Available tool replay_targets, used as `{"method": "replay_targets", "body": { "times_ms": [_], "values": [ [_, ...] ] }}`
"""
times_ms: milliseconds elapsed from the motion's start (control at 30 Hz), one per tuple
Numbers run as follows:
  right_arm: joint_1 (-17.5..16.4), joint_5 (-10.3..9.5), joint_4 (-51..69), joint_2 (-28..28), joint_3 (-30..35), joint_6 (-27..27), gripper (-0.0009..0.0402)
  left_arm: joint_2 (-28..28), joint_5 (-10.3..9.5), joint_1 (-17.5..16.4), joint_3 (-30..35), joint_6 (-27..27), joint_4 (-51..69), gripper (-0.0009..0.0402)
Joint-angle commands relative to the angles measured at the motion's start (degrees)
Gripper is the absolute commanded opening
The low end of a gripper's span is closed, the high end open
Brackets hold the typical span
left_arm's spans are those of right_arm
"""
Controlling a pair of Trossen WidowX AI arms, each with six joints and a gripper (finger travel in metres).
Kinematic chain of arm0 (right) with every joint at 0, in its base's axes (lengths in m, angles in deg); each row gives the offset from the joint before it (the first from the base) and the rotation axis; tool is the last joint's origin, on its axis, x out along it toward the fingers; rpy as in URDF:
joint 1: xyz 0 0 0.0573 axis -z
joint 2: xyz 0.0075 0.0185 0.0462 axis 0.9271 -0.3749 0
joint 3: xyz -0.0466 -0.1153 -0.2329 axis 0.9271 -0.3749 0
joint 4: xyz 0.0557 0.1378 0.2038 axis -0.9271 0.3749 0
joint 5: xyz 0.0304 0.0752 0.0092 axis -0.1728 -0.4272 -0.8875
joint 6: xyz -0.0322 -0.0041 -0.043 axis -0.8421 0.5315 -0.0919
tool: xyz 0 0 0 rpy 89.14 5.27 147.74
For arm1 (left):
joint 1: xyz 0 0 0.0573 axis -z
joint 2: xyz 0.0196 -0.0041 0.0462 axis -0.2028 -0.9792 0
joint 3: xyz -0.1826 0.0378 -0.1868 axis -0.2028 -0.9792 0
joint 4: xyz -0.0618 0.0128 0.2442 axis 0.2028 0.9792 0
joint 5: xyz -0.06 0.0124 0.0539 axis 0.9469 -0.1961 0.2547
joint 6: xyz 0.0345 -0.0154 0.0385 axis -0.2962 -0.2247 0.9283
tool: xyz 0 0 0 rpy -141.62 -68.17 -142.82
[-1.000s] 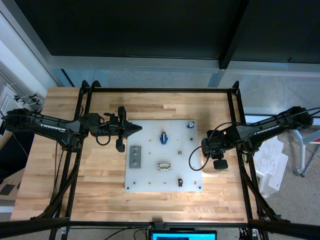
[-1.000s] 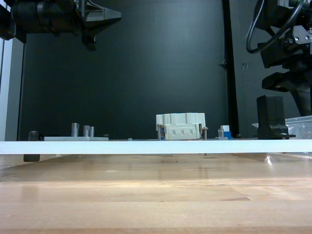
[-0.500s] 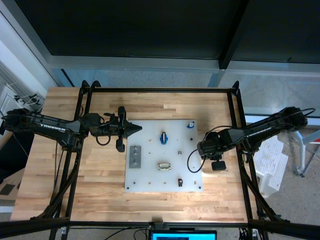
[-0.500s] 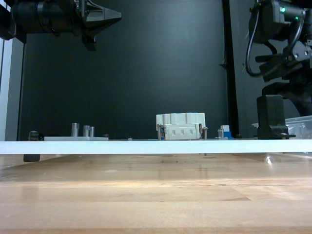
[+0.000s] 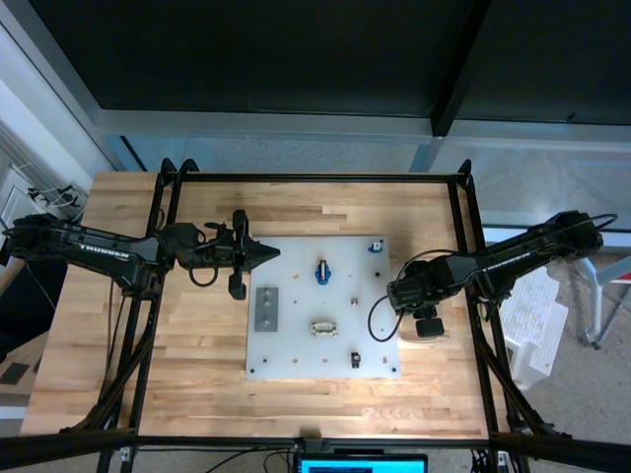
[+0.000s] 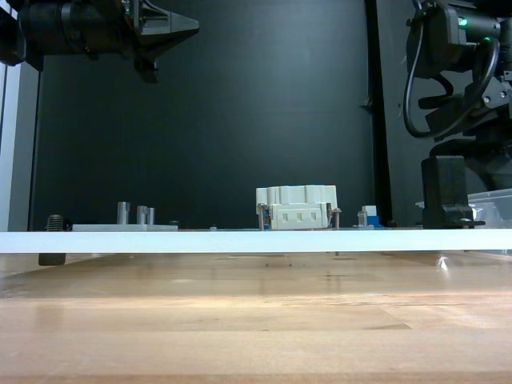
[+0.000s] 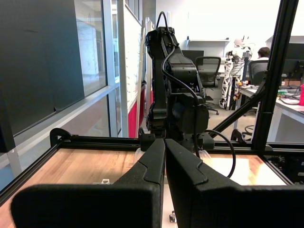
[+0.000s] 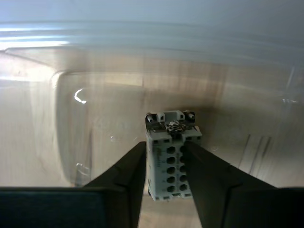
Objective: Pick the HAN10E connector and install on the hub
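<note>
The right pincer (image 8: pixel 164 143) sits low in a clear plastic bin (image 8: pixel 66 109) and clamps the HAN10E connector (image 8: pixel 170 156) across its short width, with the long axis running out between the fingers. The hub (image 5: pixel 323 328) stands on the white board (image 5: pixel 296 365), well apart from this pincer, towards the left arm. The left pincer (image 7: pixel 164 140) hangs closed and empty above the board's far corner.

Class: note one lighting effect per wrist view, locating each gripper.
Right wrist view: glare streaks the clear bin where the right gripper clamps the HAN10E connector. Left wrist view: the shut left gripper, above the table, shows dark against bright background.
</note>
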Motion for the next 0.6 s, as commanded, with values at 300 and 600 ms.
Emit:
{"method": "replay_targets", "body": {
  "times_ms": [300, 600],
  "values": [
    [0.0, -0.22, 0.17, -0.07, -0.09, 0.02, 0.0192, -0.02, 0.0, -0.02, 0.0, 0.0, -0.02, 0.0],
    [0.0, -0.24, 0.2, -0.07, -0.09, 0.02, 0.0197, 0.0, 0.0, -0.02, 0.0, 0.0, -0.02, 0.0]
  ]
}}
